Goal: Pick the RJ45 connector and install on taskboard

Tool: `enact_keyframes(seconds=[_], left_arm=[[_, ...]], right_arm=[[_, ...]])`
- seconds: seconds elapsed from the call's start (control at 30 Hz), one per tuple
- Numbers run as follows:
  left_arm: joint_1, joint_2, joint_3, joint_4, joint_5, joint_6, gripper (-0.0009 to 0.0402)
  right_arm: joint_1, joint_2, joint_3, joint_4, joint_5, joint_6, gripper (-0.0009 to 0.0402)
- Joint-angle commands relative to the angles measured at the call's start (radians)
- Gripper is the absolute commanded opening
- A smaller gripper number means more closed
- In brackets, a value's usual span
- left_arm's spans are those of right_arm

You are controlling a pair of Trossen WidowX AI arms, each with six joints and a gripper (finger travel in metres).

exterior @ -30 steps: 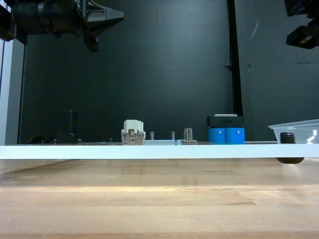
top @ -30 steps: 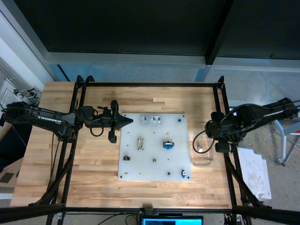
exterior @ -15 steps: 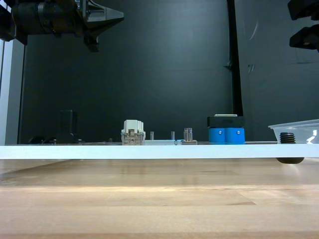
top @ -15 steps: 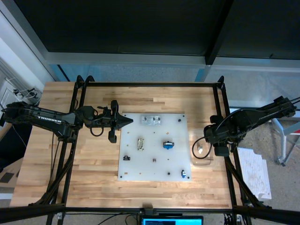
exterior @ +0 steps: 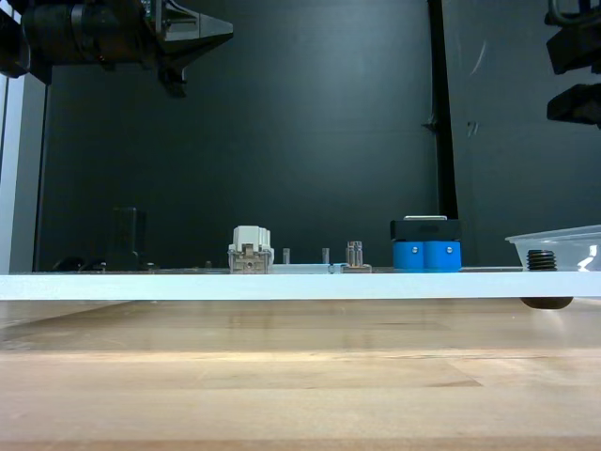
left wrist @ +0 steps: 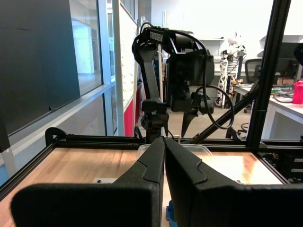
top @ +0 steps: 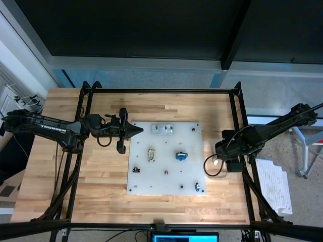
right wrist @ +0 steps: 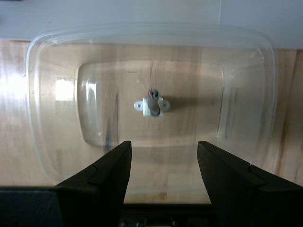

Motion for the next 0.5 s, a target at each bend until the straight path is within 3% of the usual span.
enact_keyframes(seconds=[0.03,0.5], left_arm=[[0.000,0.000,0.000,0.000,0.000,0.000,0.0000],[0.000,0.000,0.000,0.000,0.000,0.000,0.0000]], right_arm=[[0.001,0.006,-0.029,0.030,0.009,-0.006,0.0192],[0.001,0.043,-0.119,0.181,0.007,-0.034,0.0192]])
